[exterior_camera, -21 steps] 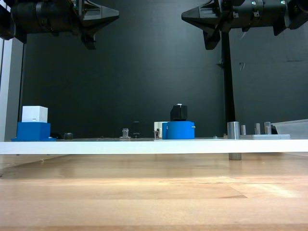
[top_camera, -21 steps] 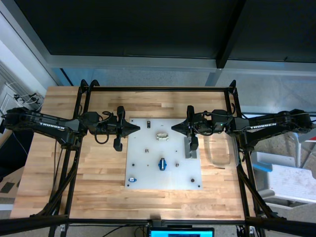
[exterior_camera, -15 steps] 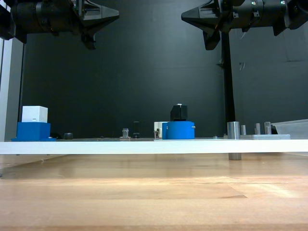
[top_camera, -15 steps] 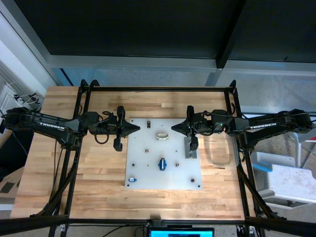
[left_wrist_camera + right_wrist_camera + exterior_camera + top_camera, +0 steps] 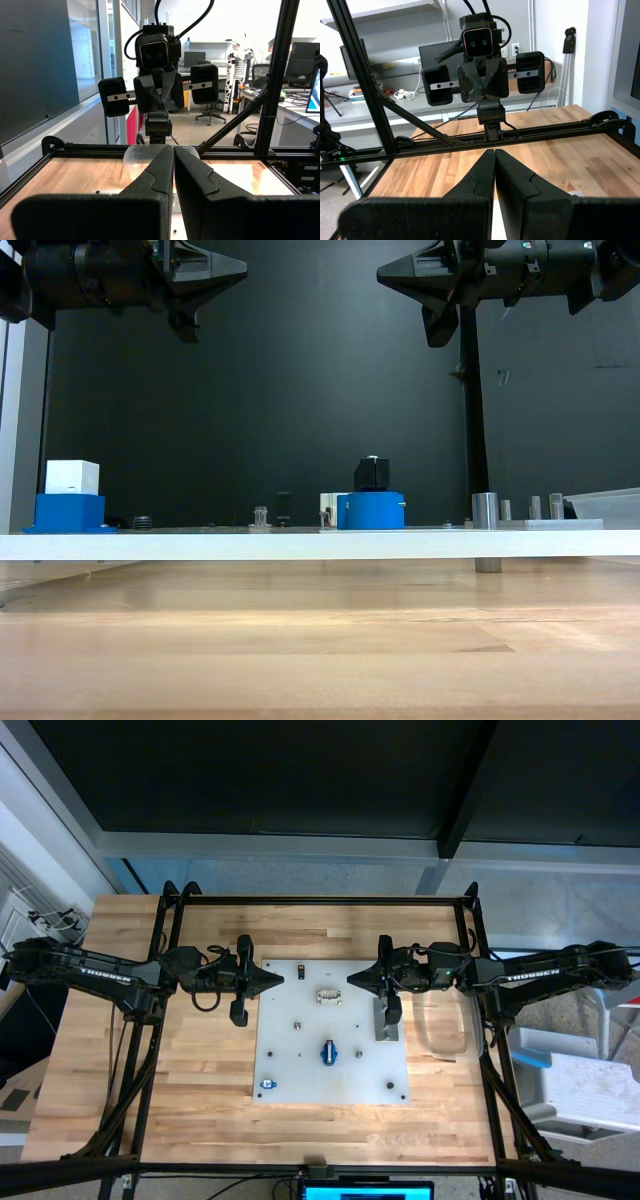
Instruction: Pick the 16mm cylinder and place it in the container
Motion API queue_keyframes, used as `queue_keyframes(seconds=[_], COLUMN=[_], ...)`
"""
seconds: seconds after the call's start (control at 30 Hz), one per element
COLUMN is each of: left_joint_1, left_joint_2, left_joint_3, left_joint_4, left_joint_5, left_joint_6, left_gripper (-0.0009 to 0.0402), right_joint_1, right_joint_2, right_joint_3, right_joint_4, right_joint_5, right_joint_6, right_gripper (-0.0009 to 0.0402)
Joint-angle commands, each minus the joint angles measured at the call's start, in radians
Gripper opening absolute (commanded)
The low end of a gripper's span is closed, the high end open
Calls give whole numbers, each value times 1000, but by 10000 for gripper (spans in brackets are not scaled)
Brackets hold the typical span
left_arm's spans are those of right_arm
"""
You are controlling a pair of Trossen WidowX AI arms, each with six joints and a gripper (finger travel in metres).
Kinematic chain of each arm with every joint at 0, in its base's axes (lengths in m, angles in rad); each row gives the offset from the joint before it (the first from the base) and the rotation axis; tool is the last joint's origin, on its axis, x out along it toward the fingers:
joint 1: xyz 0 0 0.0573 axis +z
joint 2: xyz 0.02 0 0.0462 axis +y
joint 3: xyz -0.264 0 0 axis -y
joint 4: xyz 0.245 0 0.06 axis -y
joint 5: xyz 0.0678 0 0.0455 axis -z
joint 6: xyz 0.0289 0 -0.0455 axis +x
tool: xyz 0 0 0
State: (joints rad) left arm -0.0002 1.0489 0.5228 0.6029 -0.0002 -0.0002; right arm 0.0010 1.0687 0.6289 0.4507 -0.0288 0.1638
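- 16mm cylinder: stands upright on the white board, just right of the blue fixture; shows in the high view as a small metal dot beside that fixture. Touched by neither gripper.
- Container: lies on the wooden table just off the board's right edge, well apart from the cylinder; peeks in at the far right of the low view and appears clear and shallow past the fingers in the left wrist view.
- Grey block: rests on the board between cylinder and container, carrying a few thinner pegs, seen in the low view.
- Right gripper: hangs high over the board's far right part, near the grey block, pointing inward; jaws clenched together on nothing, fingers meeting in the right wrist view. Well above everything on the board in the low view.
- Left gripper: hangs high over the board's far left edge, pointing inward and facing the right one, well apart from it; jaws likewise clenched and empty, high up in the low view.
- Blue block with a white cube: sits at the board's near left corner.
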Motion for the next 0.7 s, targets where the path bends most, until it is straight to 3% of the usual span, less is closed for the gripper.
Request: queue_keyframes(seconds=[0.03, 0.1, 0.7], left_joint_1=[0, 0, 0], left_joint_2=[0, 0, 0], left_joint_3=[0, 0, 0], left_joint_4=[0, 0, 0], left_joint_5=[0, 0, 0], left_joint_6=[0, 0, 0], left_gripper=[0, 0, 0], right_joint_1=[1, 2, 21], right_joint_2=[0, 2, 109], right_joint_3=[46, 87, 507], right_joint_4=[-99, -177, -1186], right_joint_5=[-6, -27, -25], right_joint_6=[4, 3, -1], right_gripper=[0, 0, 0])
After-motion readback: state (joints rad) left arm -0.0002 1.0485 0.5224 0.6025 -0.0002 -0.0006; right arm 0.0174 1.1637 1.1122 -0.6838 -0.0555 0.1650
